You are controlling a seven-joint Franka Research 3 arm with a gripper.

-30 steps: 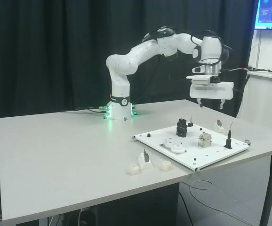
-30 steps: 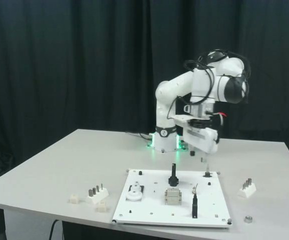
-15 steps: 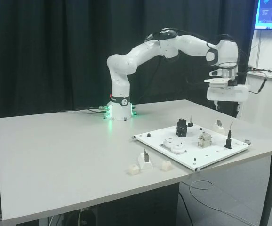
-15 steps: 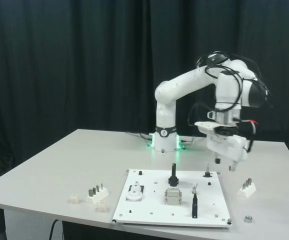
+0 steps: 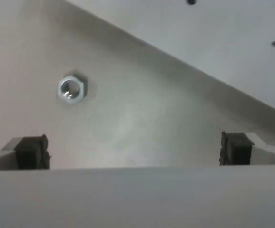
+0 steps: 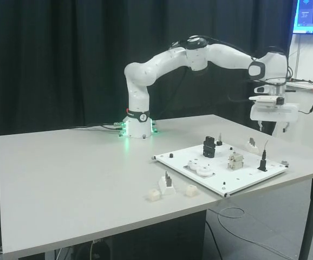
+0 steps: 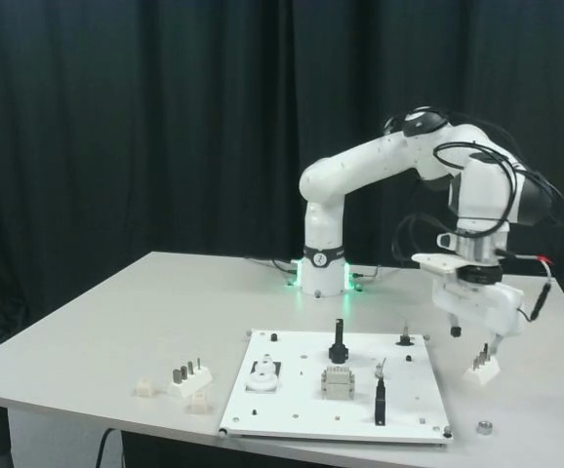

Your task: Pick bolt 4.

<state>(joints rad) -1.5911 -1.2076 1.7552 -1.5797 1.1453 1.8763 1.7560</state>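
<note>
**A:** Where's bolt 4, then?

**B:** I can't tell one bolt from another. The nearest candidates are the short grey bolts standing upright in the small white holder (image 7: 481, 367) on the table (image 7: 116, 331). In the second room view it sits just off the right edge of the white board (image 7: 292, 409), about level with the board's far half. From the first room view the same holder (image 6: 251, 143) sits just beyond the board's far edge (image 6: 254, 173).

**A:** And the gripper?

**B:** The gripper (image 7: 470, 340) hangs in the air just above that holder and touches nothing. In the first room view the gripper (image 6: 272, 129) is likewise above the holder. Its fingers are spread wide and there is nothing between them. The wrist view shows it best: the gripper (image 5: 133, 150) has one black pad (image 5: 31, 152) at each side and only bare table in the gap.

**A:** Is the holder in that wrist view?

**B:** No, only a loose nut (image 5: 71, 89) lying flat on the table, and the edge of the board (image 5: 232, 38) beyond it. That would be the nut (image 7: 484, 426) near the board's near right corner.

**A:** Anything else on the table?

**B:** A second white holder with bolts (image 7: 188, 378) stands off the board's left side, well apart from the gripper, with small white blocks beside it. The arm reaches out from its base (lit green at the foot (image 7: 292, 283)) at the far side of the table.
</note>
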